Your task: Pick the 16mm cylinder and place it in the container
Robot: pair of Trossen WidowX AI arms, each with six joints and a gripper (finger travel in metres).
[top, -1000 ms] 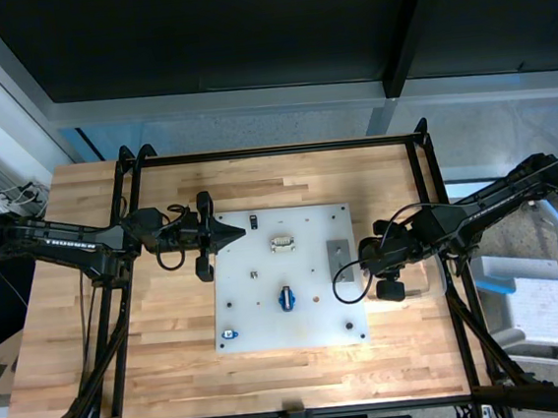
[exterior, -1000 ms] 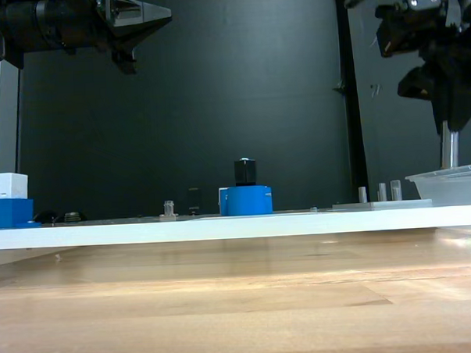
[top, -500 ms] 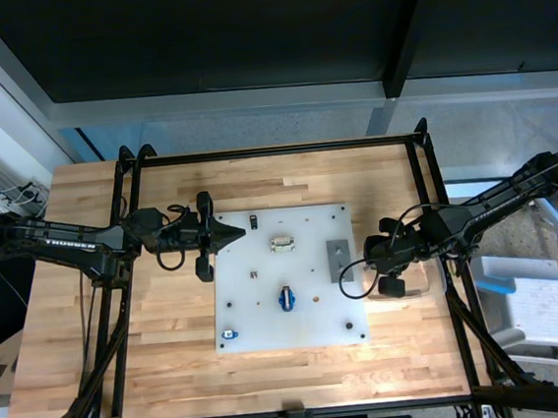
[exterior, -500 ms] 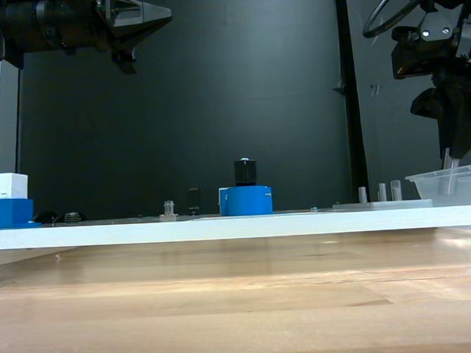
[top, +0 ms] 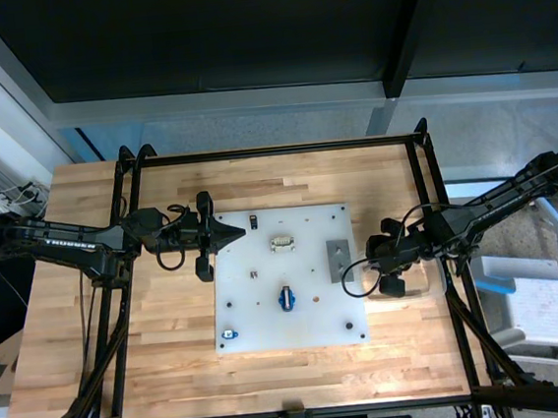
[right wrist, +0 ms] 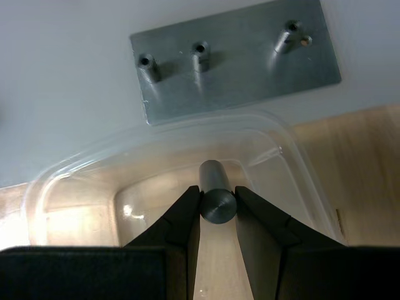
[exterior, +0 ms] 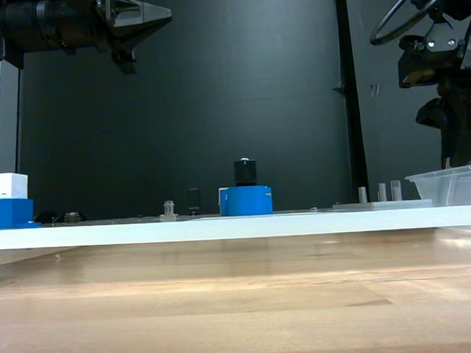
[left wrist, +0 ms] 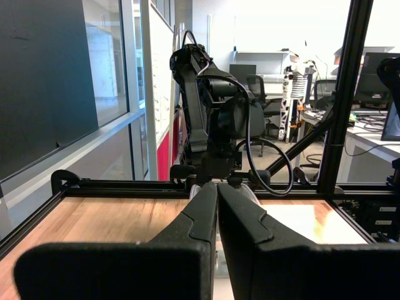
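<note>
Counter point(top: 177, 377) w/ white board point(top: 310, 326), container point(exterior: 449, 187) just off its right edge. Left tool point(left wrist: 217, 190) parked over board's left edge, fingers together, empty. Right tool point(right wrist: 217, 194) low over container, pinching 16mm cylinder point(right wrist: 215, 180). Placing step imo; next just open & drop.

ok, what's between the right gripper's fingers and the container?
Only the 16mm cylinder, pinched in the right gripper over the container, per the right wrist view. Left gripper is parked shut over the white board's left edge.
</note>
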